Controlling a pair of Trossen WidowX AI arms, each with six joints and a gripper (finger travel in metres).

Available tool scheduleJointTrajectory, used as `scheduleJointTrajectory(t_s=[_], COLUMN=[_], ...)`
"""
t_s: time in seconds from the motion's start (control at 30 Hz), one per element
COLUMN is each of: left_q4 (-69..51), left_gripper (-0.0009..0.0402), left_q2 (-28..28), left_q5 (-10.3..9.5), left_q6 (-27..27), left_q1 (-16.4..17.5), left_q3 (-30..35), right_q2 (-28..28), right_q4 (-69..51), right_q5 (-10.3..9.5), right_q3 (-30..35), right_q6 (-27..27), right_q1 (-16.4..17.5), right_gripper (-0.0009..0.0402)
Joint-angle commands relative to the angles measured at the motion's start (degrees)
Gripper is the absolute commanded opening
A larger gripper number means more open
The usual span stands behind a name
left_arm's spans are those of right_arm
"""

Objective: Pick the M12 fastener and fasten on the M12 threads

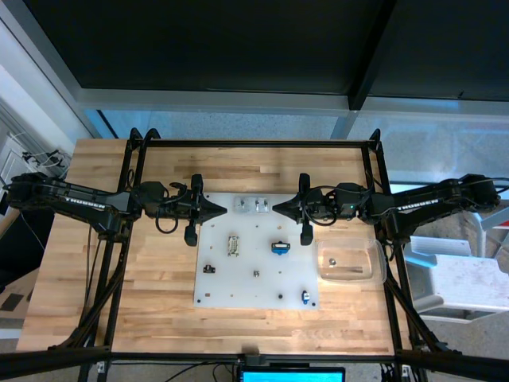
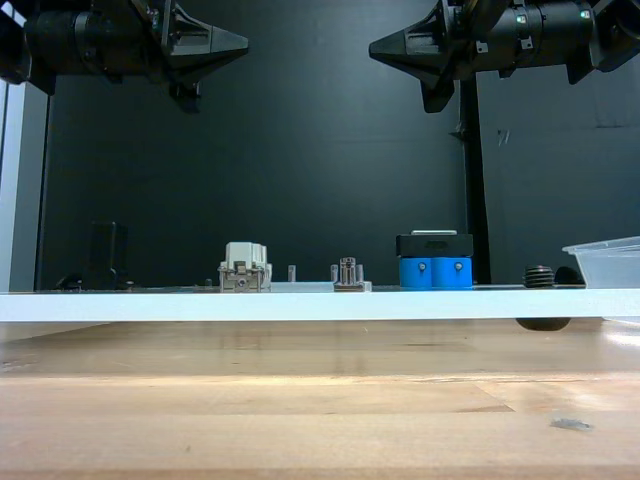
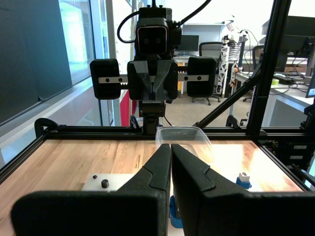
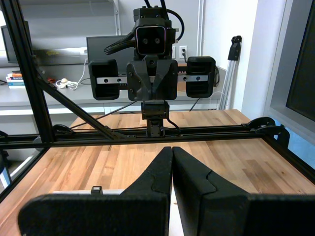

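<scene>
Lying under everything, the wooden surface carries the white board. The left arm reaches in from the board's left side, and its hand hovers high above the board's far left edge, with both fingers pressed together. The right arm comes from the board's right side; its hand hangs above the board's far edge, fingers also closed, holding nothing. A clear tray stands just beside the board's right edge. The black stud at the board's near right is bare, its ribs visible. The small nut lies inside the tray, off the board.
</scene>
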Motion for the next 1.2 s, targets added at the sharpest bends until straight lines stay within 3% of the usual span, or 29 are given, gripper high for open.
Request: scheduleJointTrajectory(t_s=[0.03, 0.43, 0.63, 0.73, 0.8, 1.2], left_q4=[-0.02, 0.00, 0.00, -0.02, 0.00, -0.02], left_gripper=[0.0000, 0.0000, 0.0000, 0.0000, 0.0000, 0.0000], left_q2=[0.00, 0.00, 0.00, 0.00, 0.00, 0.00], left_q5=[0.00, 0.00, 0.00, 0.00, 0.00, 0.00], left_q6=[0.02, 0.02, 0.02, 0.02, 0.02, 0.02], left_q1=[0.00, 0.02, 0.00, 0.00, 0.02, 0.00], left_q3=[0.02, 0.02, 0.02, 0.02, 0.02, 0.02], right_q2=[0.00, -0.52, -1.62, -1.38, -1.38, -1.16], right_q4=[0.24, -3.43, -21.73, -31.52, -38.25, -72.59], right_q5=[-0.04, -0.57, -0.79, -3.17, -3.45, -3.52], right_q3=[0.02, 0.76, 6.51, 9.81, 11.91, 22.97], right_q6=[0.07, 0.00, -0.48, -0.85, -2.19, -9.77], right_q1=[0.02, 0.04, 0.13, 0.17, 0.57, 2.34], right_gripper=[0.0000, 0.0000, 0.0000, 0.0000, 0.0000, 0.0000])
